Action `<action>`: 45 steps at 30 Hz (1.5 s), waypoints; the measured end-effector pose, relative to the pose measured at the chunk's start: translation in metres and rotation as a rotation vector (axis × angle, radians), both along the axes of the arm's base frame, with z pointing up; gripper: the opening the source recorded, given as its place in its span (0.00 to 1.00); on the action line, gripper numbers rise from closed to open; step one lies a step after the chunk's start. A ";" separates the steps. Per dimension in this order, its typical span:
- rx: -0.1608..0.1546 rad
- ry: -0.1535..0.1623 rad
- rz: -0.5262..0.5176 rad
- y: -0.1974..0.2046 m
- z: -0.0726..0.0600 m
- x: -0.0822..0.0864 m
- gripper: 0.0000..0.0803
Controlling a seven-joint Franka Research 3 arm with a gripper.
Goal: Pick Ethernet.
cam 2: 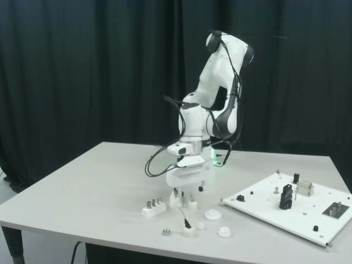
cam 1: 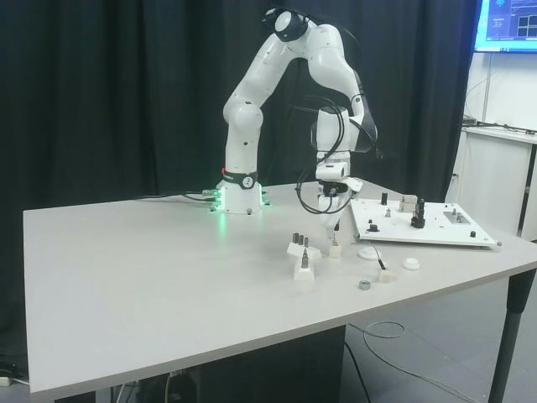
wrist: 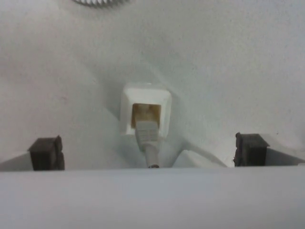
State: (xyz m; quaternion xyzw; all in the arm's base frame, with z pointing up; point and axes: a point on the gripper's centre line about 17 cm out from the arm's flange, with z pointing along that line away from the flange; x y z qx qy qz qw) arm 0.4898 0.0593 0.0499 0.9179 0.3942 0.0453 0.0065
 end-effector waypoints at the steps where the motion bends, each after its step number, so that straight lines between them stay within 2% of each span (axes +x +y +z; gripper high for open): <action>1: 0.000 0.000 0.001 0.000 -0.001 0.000 1.00; 24: -0.001 0.000 0.015 -0.001 -0.017 0.005 1.00; 30: 0.008 0.005 0.010 -0.001 -0.021 0.005 1.00; 31: 0.009 0.005 0.008 -0.002 -0.022 0.005 0.87; 32: 0.011 0.006 0.006 -0.002 -0.023 0.005 0.87; 33: 0.013 0.007 0.005 -0.003 -0.023 0.005 0.63; 39: 0.022 0.010 -0.003 -0.004 -0.025 0.007 0.63; 40: 0.024 0.010 -0.003 -0.004 -0.025 0.008 0.43; 44: 0.032 0.009 0.000 -0.004 -0.025 0.009 0.43; 45: 0.034 0.008 0.001 -0.004 -0.024 0.010 0.21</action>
